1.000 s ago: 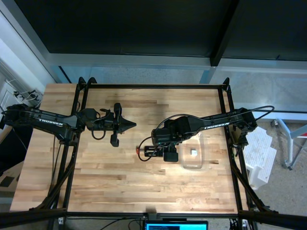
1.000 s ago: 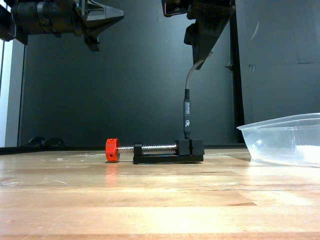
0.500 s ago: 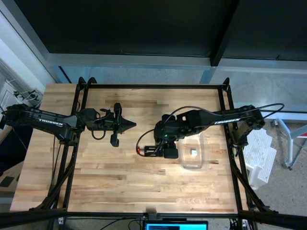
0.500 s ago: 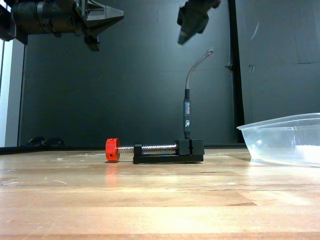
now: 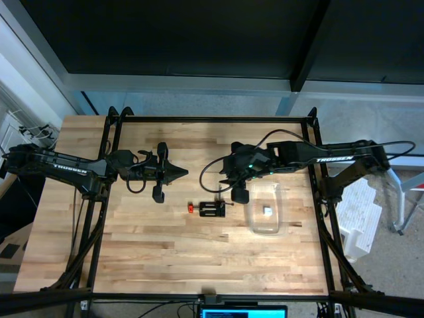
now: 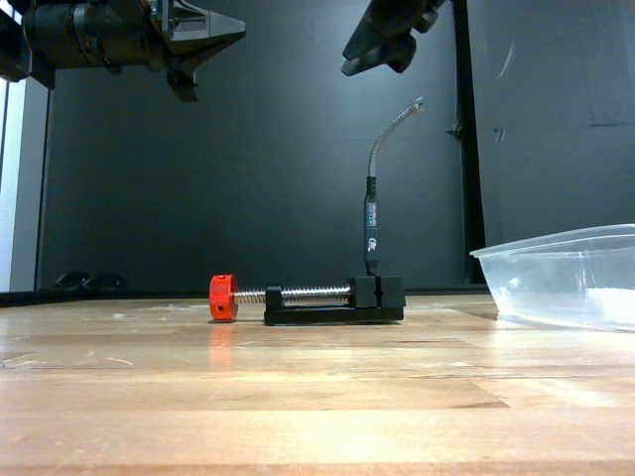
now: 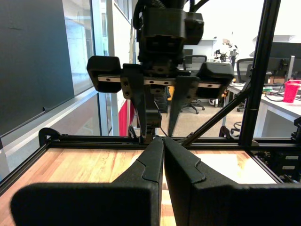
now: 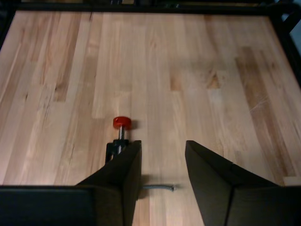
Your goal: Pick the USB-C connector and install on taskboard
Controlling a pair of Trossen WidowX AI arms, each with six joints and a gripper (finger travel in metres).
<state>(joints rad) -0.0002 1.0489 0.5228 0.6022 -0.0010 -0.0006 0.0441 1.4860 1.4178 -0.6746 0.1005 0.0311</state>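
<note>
**Plug looks seated, right arm backing off**

Compared with a second ago, the right gripper [image 6: 349,61] has let go of the cable stub and lifted away. It has moved off toward the far side of the table, so the board sits in plain sight in the high view instead of under the arm.

Right now its fingers are spread wide with nothing between them. The right wrist view shows a clear gap and only bare wood through it.

The thin dark-grey stick-like USB-C connector [image 6: 371,230] stands upright by itself in the end block of the small black rectangular taskboard [image 6: 380,296]. Its short silvery flexible cable stub [image 6: 395,129] curves up above it. Nothing touches it, and the gripper hangs well above the stub's tip.

The red-orange round knob [image 6: 223,297] sits at the board's other end, on a silvery threaded rod.

The left gripper [image 7: 163,139] is parked high over the left part of the light wooden butcher-block table [image 5: 132,252]. Its fingers are pressed together on nothing, well apart from the board.

The clear plastic tray [image 5: 255,225] sits just to the right of the board, with a small white square piece [image 5: 267,211] inside.

My read is that the pick and the insert are basically done. What I can't confirm from the low view is whether the plug is fully home in its slot or just resting in it. All that looks left is for the arm to finish clearing out.
</note>
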